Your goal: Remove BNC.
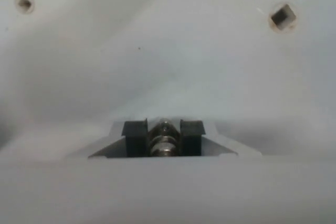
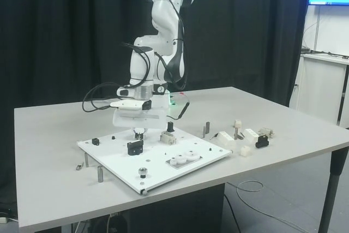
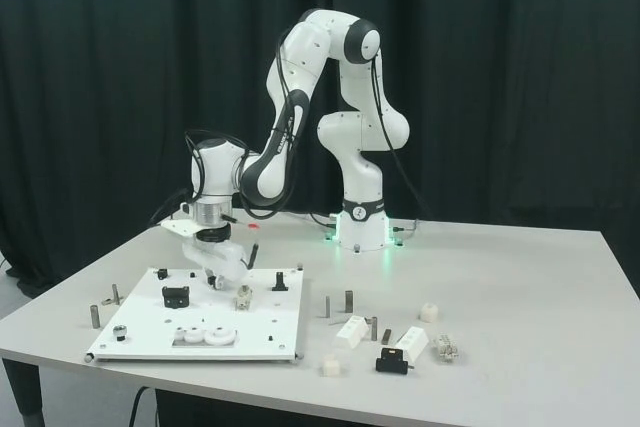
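In the wrist view a short metal BNC connector (image 1: 165, 140) sits between my two black fingers (image 1: 134, 137), which press on it from both sides. Beyond it lies the white board (image 1: 173, 56), with a square hole (image 1: 283, 16) in it. From the room cameras my gripper (image 2: 139, 131) (image 3: 212, 277) points down over the rear middle of the white board (image 2: 109, 154) (image 3: 140, 332), very close to its surface. Whether the connector still touches the board I cannot tell.
On the board stand a black block (image 2: 134, 147) (image 3: 176, 295), a metal fitting (image 2: 167, 137) and two white gears (image 2: 182, 159) (image 3: 200, 335). Small pegs (image 2: 101, 173) stand by the board's left edge. Several loose white and black parts (image 2: 242, 136) (image 3: 395, 347) lie on the grey table to the right.
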`<state>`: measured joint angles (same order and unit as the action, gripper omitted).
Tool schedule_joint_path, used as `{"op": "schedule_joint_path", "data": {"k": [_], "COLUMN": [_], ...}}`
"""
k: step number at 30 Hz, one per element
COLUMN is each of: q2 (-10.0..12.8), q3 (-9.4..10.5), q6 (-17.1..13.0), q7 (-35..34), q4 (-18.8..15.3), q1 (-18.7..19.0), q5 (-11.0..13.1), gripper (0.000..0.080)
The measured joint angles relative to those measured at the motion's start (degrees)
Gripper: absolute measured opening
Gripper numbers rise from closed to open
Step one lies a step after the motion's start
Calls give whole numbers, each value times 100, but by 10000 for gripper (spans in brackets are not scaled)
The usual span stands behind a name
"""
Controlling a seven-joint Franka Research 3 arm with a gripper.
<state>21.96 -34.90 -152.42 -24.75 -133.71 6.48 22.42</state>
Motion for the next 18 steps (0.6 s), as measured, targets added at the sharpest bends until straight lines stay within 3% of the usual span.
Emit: {"op": "schedule_joint_path", "data": {"k": [18], "q2": [-16], "q3": [-1], "q6": [29], "q7": [1699], "q4": [0], "q1": [14], "q5": [-42], "gripper": [127]}}
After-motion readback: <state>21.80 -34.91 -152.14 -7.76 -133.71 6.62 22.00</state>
